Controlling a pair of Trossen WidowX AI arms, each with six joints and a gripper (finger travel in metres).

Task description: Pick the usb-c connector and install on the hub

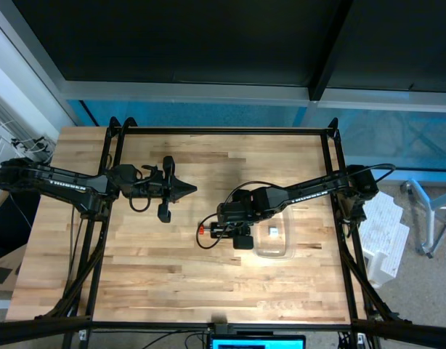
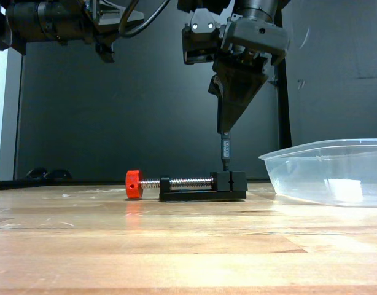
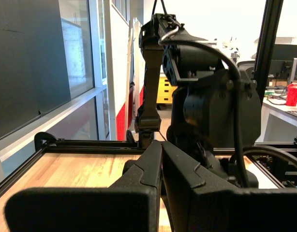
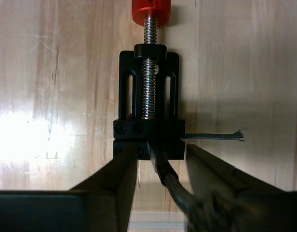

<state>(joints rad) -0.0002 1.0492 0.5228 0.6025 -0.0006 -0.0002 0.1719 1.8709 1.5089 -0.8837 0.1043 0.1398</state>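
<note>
Logged wood table (image 1: 136, 291), with clear tray (image 2: 311, 146) lying on it right of centre. Found black vise (image 2: 201, 189) just left of tray, lying flat, red knob (image 2: 134, 184) pointing away from tray.

Placed left gripper (image 1: 190, 190) well left of vise and up off the table, pinched closed on nothing. Placed right gripper (image 2: 224, 130) straight above the vise's block end.

Saw connector (image 2: 225, 150) upright directly under right gripper, top end at its tip, lower end at the vise block. Could not tell whether clamped or let go, nor how deep seated. Could not pick out hub; probably clamped in vise. Noted frayed cable stub (image 4: 211, 137) poking out of the vise's side.

Judged connector light, small and stiff, with a smooth moulded shell, so likely slippery. Best pinched on the shell's flat faces, not the metal tongue. Guessed tongue would bend under side load, so best kept square to port.
</note>
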